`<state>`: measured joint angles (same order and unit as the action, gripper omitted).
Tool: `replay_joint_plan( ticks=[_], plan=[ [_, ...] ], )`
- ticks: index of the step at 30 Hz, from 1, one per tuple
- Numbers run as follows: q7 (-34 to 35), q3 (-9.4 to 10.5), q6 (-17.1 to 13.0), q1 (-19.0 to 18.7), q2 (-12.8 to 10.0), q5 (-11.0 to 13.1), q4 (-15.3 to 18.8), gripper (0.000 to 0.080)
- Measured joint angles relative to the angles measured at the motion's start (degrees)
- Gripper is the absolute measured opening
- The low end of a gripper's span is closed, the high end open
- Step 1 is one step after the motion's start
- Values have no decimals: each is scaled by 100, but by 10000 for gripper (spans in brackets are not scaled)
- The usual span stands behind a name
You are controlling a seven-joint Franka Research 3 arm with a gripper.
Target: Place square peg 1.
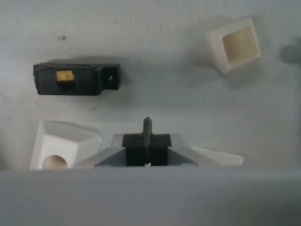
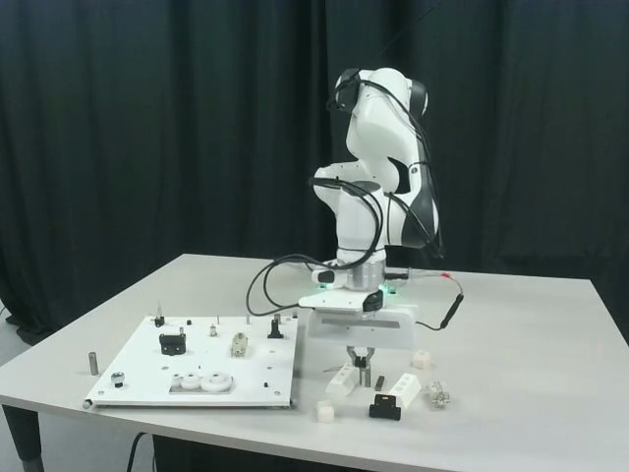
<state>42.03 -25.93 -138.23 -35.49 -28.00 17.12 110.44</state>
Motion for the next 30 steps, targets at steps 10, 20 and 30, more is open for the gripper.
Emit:
replay_joint_plan(
  ticks=[10,20,30],
  plan=[
    [108,29,291,0,-272,0,-294,19],
    [212,93,421,1,-515,0,-485,19],
    [285,110,491,4,-717,-1,-590,19]
  ],
)
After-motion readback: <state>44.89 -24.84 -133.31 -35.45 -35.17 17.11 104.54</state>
